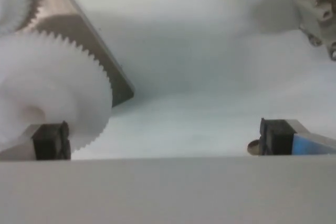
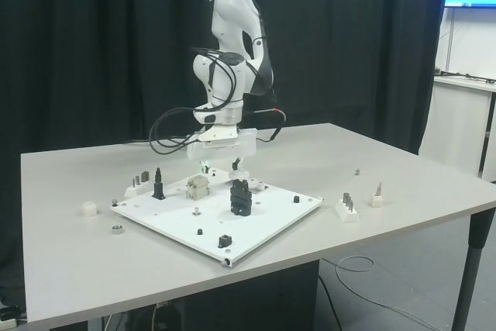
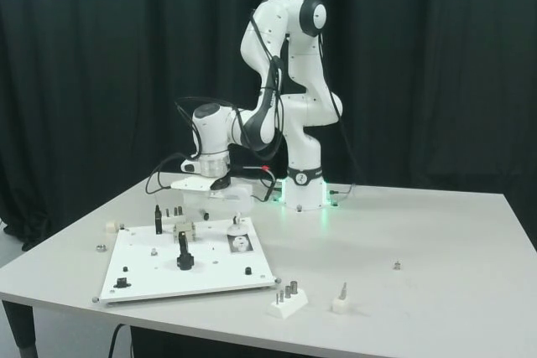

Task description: Insert large gear.

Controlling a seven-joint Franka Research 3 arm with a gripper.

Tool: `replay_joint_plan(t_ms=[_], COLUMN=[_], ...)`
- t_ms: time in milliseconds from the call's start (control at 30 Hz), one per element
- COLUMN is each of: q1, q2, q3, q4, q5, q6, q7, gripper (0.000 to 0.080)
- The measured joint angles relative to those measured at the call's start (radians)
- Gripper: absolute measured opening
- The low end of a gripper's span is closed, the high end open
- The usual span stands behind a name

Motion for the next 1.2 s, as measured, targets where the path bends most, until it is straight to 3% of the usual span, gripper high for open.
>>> replay_joint_plan(t_ms=[767, 1200], q1=[0.004, 0.002], q2=[0.002, 0.004], q3=[0.035, 0.035], q4=[0.000, 0.000], q5=[0.012, 0.012], q6=[0.025, 0.036], q7=[-0.002, -0.002], gripper=[0.0800, 0.0800])
